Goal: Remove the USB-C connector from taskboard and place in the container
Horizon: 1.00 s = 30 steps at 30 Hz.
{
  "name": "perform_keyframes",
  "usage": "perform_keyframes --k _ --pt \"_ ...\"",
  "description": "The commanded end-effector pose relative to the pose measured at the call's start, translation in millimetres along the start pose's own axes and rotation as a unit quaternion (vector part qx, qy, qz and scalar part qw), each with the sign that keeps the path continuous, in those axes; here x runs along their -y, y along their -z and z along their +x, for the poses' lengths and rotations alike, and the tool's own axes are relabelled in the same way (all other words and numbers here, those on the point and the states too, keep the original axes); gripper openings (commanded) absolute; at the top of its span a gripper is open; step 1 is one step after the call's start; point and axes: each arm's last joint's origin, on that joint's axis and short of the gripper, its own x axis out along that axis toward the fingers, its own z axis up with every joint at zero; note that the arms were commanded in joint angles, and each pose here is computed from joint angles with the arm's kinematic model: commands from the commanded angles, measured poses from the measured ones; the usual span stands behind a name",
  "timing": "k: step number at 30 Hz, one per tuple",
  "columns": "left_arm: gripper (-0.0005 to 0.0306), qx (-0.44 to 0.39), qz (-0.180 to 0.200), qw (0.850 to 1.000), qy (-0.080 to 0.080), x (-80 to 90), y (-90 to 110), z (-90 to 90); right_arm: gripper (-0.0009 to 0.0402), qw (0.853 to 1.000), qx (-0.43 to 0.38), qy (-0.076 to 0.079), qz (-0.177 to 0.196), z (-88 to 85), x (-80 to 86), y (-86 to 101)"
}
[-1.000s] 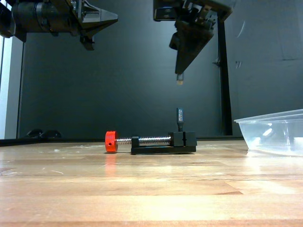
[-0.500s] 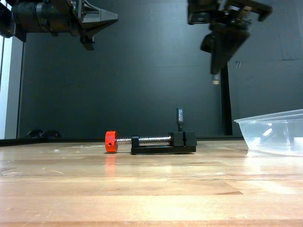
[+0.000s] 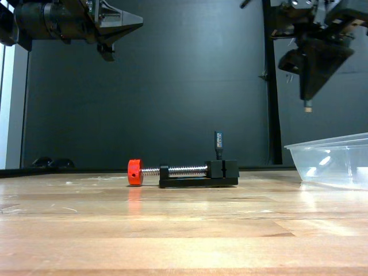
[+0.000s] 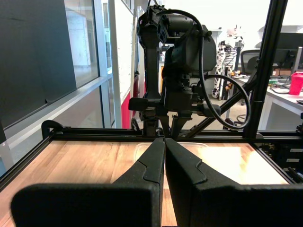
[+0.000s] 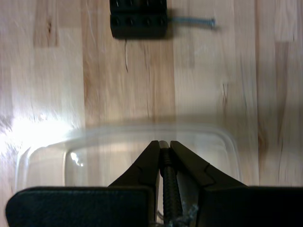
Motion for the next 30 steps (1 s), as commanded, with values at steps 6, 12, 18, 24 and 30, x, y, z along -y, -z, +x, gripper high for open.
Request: perform_keyframes --k 6,12,18,24,30 --pt "0.0 0.0 0.0 1.0 0.0 0.0 0.0 0.1 0.0 1.0 -0.013 0.003 0.002 2.7 5.2 29.7" --pt "0.0 0.0 0.0 1.0 0.0 0.0 0.0 0.1 0.0 1.0 -0.027 0.006 0.005 6.5 8.1 47.3" --pt "0.0 0.0 0.0 1.0 0.0 0.0 0.1 0.1 0.0 0.999 -0.034 0.007 0.0 8.6 8.6 54.4" --pt "0.0 0.0 0.0 1.0 0.0 -0.1 0.1 0.1 0.0014 0.999 -0.036 0.007 -0.002 9.1 8.1 55.2" --pt "0.0 0.0 0.0 1.0 0.0 -0.1 0.0 0.1 0.0057 0.999 -0.037 0.007 -0.004 9.2 7.5 55.5"
